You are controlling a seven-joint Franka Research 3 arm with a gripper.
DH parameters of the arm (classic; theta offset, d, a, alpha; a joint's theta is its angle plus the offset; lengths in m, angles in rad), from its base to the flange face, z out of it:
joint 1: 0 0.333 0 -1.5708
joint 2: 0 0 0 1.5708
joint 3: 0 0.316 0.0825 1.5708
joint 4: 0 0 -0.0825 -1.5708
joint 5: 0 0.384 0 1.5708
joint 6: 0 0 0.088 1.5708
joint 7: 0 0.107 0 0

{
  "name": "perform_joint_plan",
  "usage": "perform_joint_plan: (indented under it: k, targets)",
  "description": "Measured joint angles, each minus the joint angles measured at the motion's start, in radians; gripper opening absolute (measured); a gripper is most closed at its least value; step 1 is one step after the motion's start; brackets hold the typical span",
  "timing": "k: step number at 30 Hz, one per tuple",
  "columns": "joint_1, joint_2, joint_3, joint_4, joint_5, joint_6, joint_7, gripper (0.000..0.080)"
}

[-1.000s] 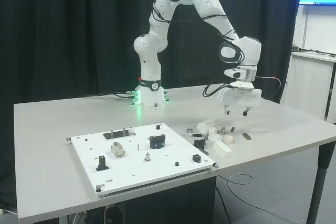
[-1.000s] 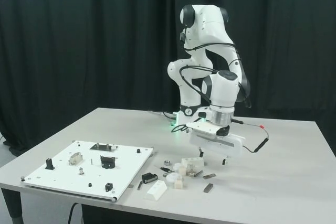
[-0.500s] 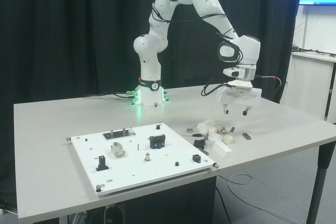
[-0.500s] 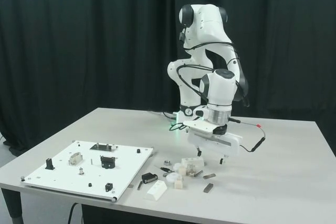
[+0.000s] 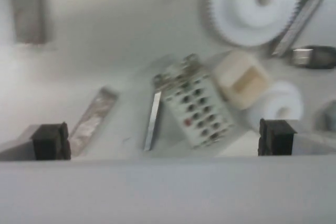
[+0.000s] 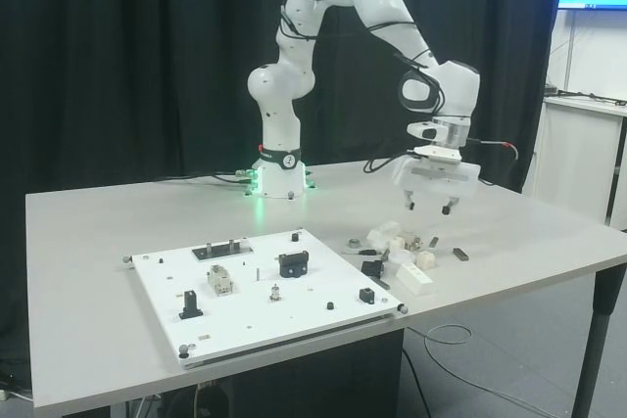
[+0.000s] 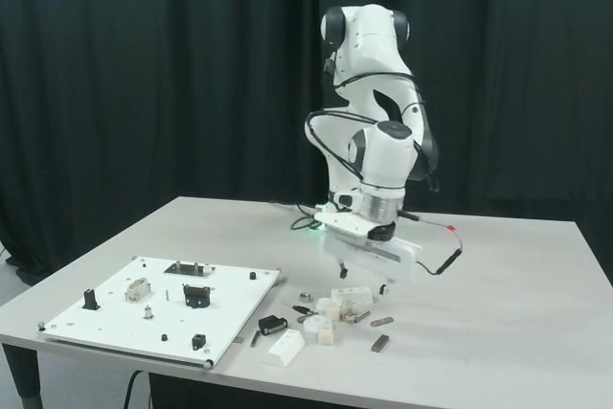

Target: Remove small gear.

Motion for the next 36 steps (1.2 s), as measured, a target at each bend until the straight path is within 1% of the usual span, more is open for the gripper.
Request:
perform_joint_plan:
  k: [11, 17, 26, 31, 36]
  targets:
    - [-0.082, -0.044, 0.0, 0.0, -0.026, -0.075, 0.013, 0.08]
    - [-0.129, -0.077, 0.0, -0.001, -0.042, -0.117, 0.013, 0.08]
    - [-0.206, -0.13, -0.002, -0.004, -0.051, -0.182, 0.013, 0.08]
    - [-0.253, -0.162, -0.004, -0.013, -0.072, -0.201, 0.013, 0.08]
    - [-0.307, -0.198, -0.007, -0.036, -0.096, -0.204, 0.013, 0.08]
